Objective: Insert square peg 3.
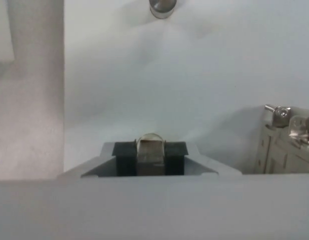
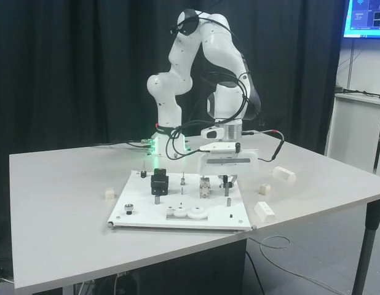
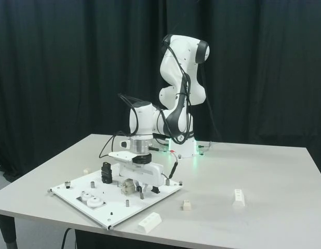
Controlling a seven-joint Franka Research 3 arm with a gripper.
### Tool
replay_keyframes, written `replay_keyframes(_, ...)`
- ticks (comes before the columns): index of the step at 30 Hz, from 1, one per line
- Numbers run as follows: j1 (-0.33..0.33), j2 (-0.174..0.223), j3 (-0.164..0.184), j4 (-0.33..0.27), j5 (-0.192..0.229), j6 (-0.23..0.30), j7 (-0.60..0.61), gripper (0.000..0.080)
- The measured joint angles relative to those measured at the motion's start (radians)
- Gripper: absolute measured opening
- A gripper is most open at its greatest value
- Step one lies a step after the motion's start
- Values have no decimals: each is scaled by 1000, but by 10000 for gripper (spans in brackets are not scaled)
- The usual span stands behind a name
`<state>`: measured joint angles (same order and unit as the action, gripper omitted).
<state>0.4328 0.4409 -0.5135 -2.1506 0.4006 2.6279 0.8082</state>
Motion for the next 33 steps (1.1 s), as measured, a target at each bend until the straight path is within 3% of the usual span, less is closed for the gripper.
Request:
replay_keyframes(14, -5, -1, 0, 0, 34, -4, 27, 112)
replay_keyframes(33, -5, 2, 2, -1, 36, -6, 9, 112)
